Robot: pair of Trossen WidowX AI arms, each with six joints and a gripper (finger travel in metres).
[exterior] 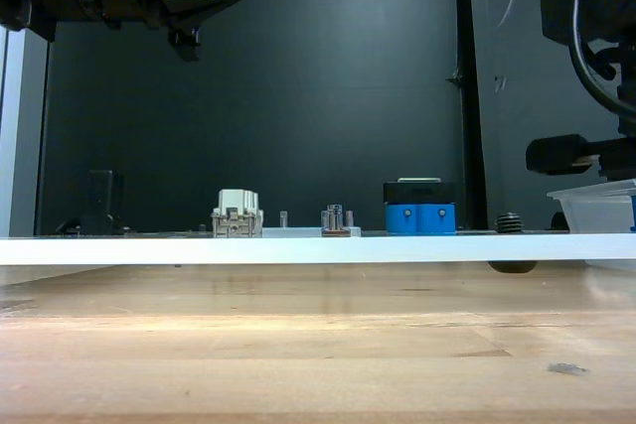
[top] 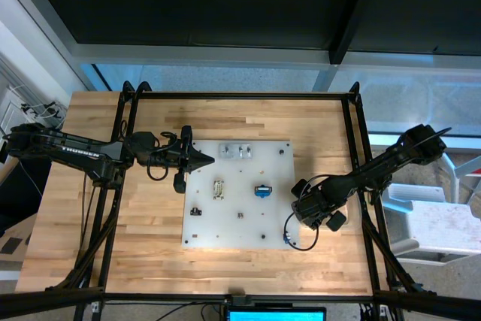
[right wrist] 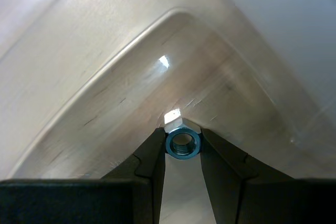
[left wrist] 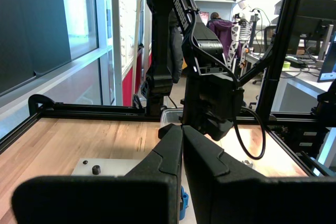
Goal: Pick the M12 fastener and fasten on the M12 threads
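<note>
Standing by the near edge of the desk (top: 150, 261), I saw the right gripper (right wrist: 182, 148) reaching down into the clear tray (exterior: 596, 208) just off the right side of the white board (top: 225, 231). Its fingers (right wrist: 149, 156) were drawn in narrow, pinching the M12 fastener (right wrist: 182, 144) between their tips. The little silver nut sat with its bore facing the wrist camera, close against the tray's curved clear wall. From above, the arm's dark head covered most of the tray, so the nut itself could not be made out there.

The M12 threads (exterior: 510, 222) stood upright and bare near the board's near right edge, ribs showing, with nothing on top. In the low view the stud stood just left of the tray, well apart from the nut in the fingers.

Across the desk, the left gripper (top: 210, 161) hung high over the board's left side, pointing inward toward the right arm. Its fingers (left wrist: 207, 156) were pressed together with nothing between them.

On the board a blue connector (top: 261, 191) sat near the middle, a pale grey connector (exterior: 237, 213) lay to its left, and a small silver post (exterior: 336, 218) stood between them in the low view.
</note>
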